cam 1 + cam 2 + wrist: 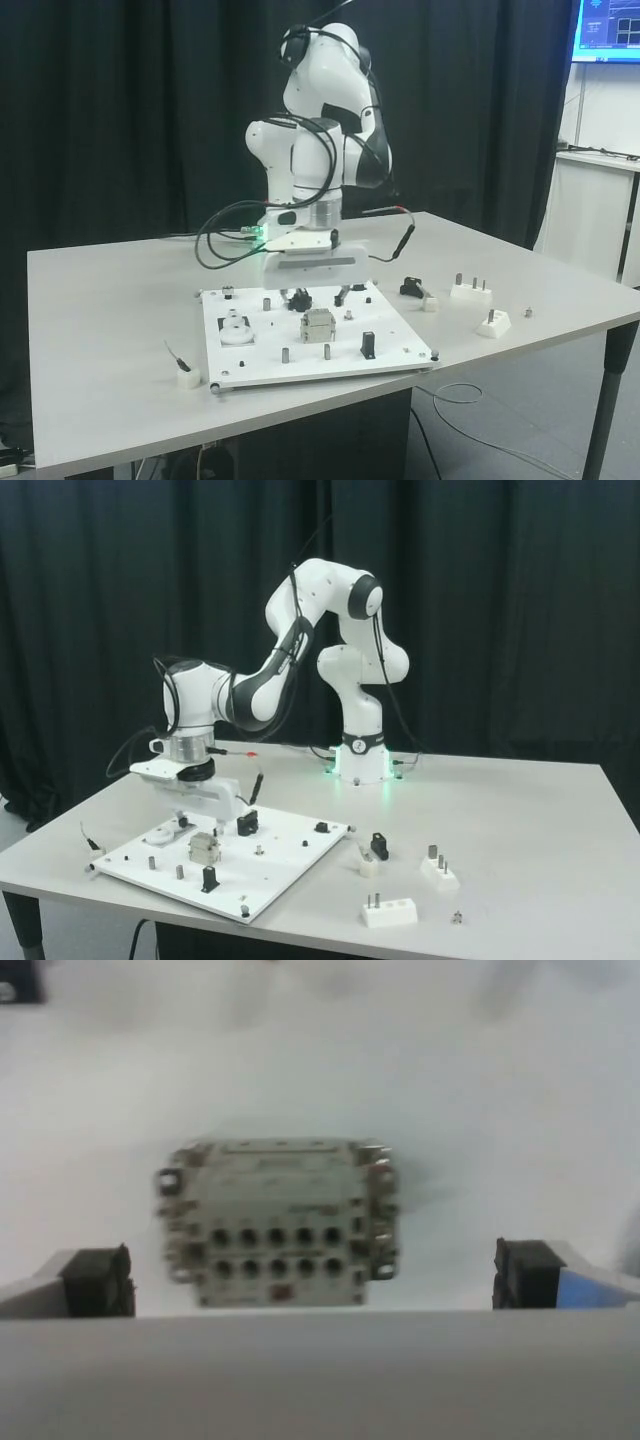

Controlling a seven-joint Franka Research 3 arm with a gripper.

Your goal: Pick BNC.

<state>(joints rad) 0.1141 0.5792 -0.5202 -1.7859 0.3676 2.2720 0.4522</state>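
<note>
Wrist view: fingers [312, 1278] (apart) flank, seemingly, connector block [277, 1222].

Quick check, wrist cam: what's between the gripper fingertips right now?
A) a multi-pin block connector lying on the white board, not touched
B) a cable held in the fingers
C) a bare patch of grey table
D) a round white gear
A: the wrist view shows the multi-pin block connector centred on the white board, with the gripper fingertips spread wide on either side and clear of it.

The grey table [110, 300] holds a white board [300, 350], the robot's base [362, 765], and small white blocks [390, 912] on the right.
</note>
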